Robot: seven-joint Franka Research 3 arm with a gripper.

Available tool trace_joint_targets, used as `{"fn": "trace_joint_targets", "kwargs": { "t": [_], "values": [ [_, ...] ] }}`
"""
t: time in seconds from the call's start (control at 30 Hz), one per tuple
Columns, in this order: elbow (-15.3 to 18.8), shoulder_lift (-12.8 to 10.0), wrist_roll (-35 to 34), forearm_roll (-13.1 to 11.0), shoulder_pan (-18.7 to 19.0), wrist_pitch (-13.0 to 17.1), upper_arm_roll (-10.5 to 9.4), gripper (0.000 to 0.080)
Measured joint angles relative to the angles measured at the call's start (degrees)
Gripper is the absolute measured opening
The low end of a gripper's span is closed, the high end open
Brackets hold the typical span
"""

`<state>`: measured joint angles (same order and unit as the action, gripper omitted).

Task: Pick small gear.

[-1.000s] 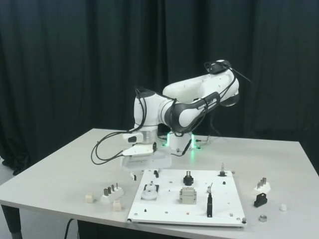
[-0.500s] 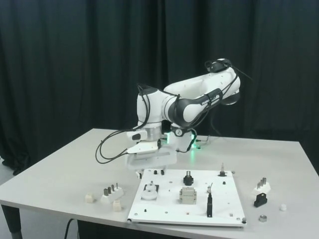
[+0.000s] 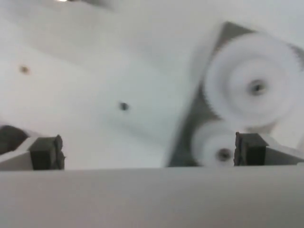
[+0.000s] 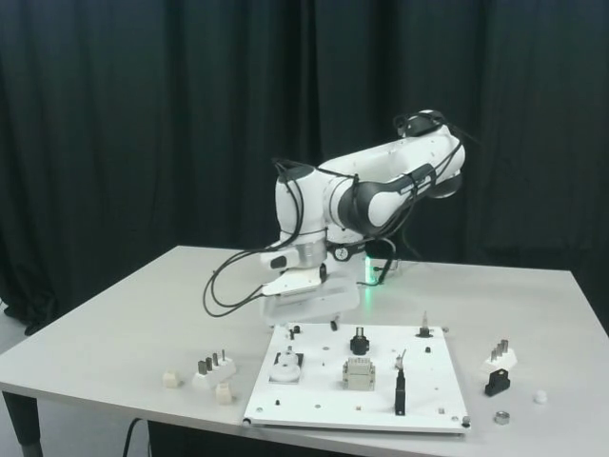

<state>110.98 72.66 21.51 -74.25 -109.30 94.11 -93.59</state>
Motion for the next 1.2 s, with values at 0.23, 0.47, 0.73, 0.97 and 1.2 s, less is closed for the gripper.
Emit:
{"fn": "trace_joint_targets", "kwargs": {
  "t": [0.23,0.47,0.73,0.97,1.2],
  "values": [
    [0.0,-0.1,-9.9,0.0,3.2,-3.9,1.24,0.0800],
    [0.0,-0.9,-18.9,0.0,7.9,-6.3,2.36,0.0800],
    [-0.1,-2.3,-27.7,0.0,13.7,-7.0,3.46,0.0800],
    [-1.6,-3.3,-34.9,-0.3,17.9,-6.9,3.80,0.0800],
    [-4.9,-3.3,-41.1,-1.5,20.7,-6.4,3.66,0.0800]
  ]
}}
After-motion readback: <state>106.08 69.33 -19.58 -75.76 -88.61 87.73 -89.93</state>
